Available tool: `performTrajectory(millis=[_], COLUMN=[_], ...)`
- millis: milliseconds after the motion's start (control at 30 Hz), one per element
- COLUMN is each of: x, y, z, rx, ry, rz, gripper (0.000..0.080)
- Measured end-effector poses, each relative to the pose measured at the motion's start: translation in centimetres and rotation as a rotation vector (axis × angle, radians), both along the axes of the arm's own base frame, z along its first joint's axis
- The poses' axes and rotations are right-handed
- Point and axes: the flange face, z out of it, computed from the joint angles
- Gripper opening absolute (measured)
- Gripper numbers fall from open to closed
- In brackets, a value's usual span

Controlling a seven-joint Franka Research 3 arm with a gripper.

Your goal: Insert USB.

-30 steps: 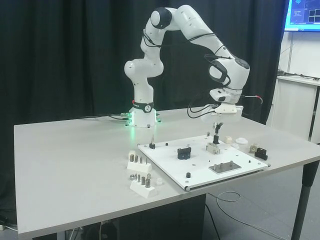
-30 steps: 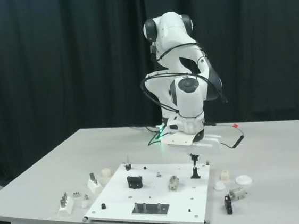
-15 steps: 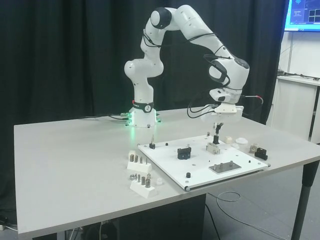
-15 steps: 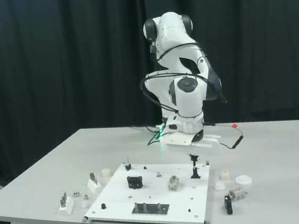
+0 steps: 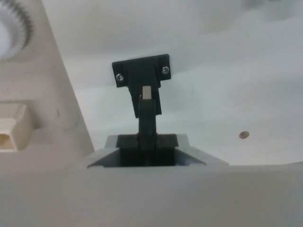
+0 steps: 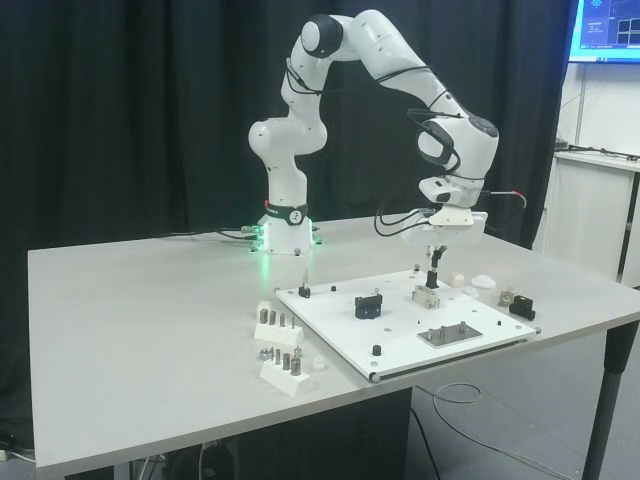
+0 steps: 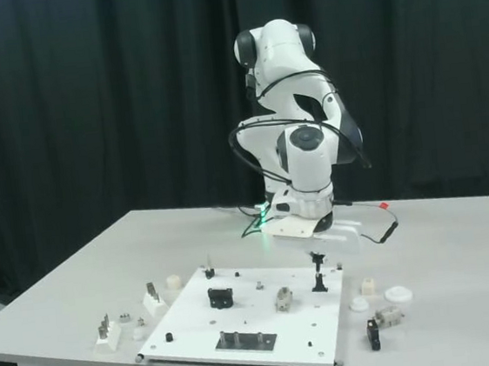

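Observation:
In the wrist view my gripper (image 5: 147,147) is shut on a black USB plug (image 5: 147,116) whose pale tip points at a black socket mount (image 5: 140,71) held by two screws on the white board (image 5: 227,94). The plug tip lies over the mount's slot; I cannot tell if it is inside. In the first room view the gripper (image 6: 433,252) hangs over the board's far right corner with the plug (image 6: 432,272) upright beneath it. The second room view has the gripper (image 7: 319,255) above the same upright plug (image 7: 320,277).
The white board (image 6: 400,320) also carries a black block (image 6: 368,305), a grey metal plate (image 6: 450,335) and small pegs. Two white peg holders (image 6: 275,320) stand left of it. A white gear (image 6: 485,281) and a small black-and-grey part (image 6: 518,300) lie to its right.

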Motion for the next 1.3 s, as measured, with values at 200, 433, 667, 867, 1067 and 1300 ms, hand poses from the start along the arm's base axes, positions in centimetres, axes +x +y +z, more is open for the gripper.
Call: performTrajectory(millis=[200,433,667,867,1067,1300], x=[-0.04,-0.08,-0.14,-0.22,-0.42,-0.7], y=[0.02,0.01,-0.01,-0.01,0.01,-0.22], z=[-0.01,-0.02,-0.03,-0.03,0.01,0.02], rx=[0.003,0.007,0.01,0.009,0.005,-0.011], ry=[0.002,0.005,0.008,0.009,0.009,0.008], rz=[0.011,0.031,0.044,0.05,0.056,0.071], gripper=[0.007,0.007,0.007,0.007,0.007,0.007])
